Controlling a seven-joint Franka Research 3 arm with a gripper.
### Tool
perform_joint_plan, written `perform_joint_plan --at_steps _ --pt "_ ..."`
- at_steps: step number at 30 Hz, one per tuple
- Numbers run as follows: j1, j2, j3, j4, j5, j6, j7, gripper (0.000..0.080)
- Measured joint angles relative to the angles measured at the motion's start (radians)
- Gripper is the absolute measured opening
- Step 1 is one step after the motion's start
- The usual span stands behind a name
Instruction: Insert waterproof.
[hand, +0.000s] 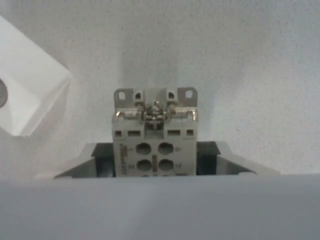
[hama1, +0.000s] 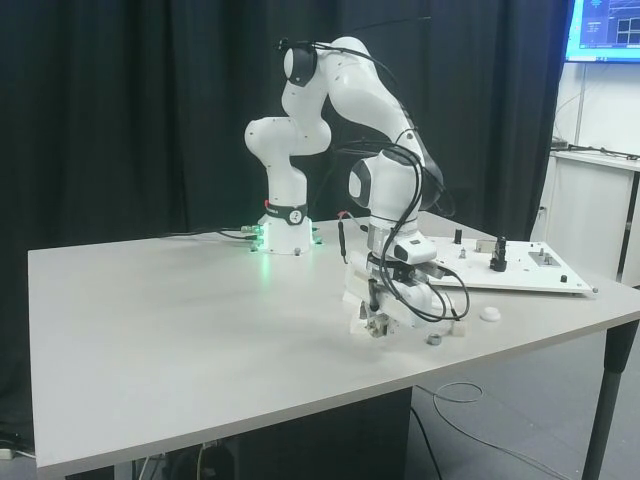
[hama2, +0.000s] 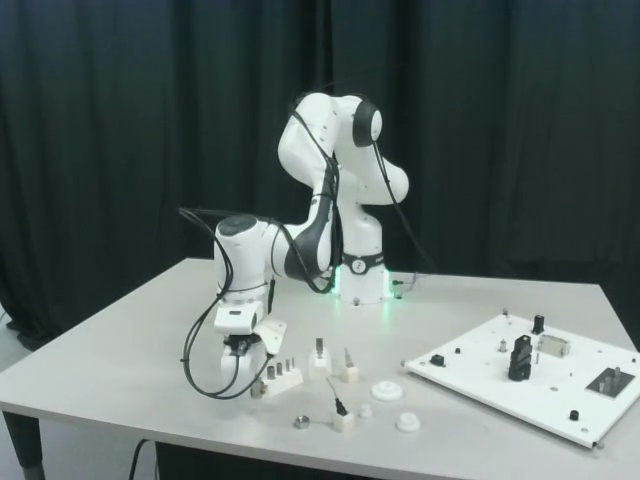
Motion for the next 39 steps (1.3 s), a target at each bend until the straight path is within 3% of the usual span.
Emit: perform_joint_plan --at_steps 24,39 --pt "0.009 -0.006 0.0 0.003 0.007 -0.008 0.058 0.0317" --pt "0.066 -0.072 0.0 -0.014 0.008 -0.139 0.194 0.0317"
